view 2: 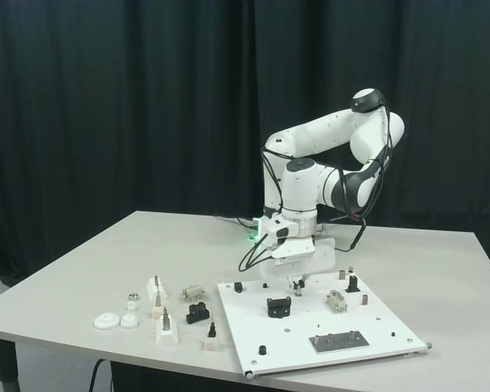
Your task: Insert BNC.
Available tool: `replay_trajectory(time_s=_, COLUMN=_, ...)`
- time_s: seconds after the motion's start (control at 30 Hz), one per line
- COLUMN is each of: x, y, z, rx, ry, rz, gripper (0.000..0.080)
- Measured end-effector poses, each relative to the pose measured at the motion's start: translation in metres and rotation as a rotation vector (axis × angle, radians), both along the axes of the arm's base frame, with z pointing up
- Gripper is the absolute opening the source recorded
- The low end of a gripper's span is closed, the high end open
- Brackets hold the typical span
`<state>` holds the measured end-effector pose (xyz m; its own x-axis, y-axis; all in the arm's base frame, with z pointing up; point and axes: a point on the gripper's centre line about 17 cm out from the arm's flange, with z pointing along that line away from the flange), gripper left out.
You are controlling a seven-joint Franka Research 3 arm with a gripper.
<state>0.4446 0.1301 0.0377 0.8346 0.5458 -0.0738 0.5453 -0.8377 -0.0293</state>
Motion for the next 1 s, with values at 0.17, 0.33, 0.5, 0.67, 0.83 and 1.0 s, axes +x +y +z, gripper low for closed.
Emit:
replay_trajectory(time_s=0.17, x=-0.0001, y=0.0002, z=0.0, rx=-0.003, ry=0.0, rz=-0.041, gripper=0.0125)
replay_trajectory(time_s=0.33, x=-0.0003, y=0.0004, z=0.0, rx=-0.006, ry=0.0, rz=-0.09, gripper=0.0125)
replay_trajectory(time_s=0.5, x=-0.0003, y=0.0009, z=0.0001, rx=-0.01, ry=0.0, rz=-0.157, gripper=0.0125)
replay_trajectory(time_s=0.67, x=-0.0001, y=0.0014, z=0.0001, rx=-0.013, ry=0.001, rz=-0.216, gripper=0.0125)
replay_trajectory(time_s=0.83, x=0.0002, y=0.002, z=0.0001, rx=-0.015, ry=0.004, rz=-0.275, gripper=0.0125)
replay_trajectory(time_s=1.0, x=0.0009, y=0.0025, z=-0.0003, rx=-0.02, ry=0.006, rz=-0.351, gripper=0.0125)
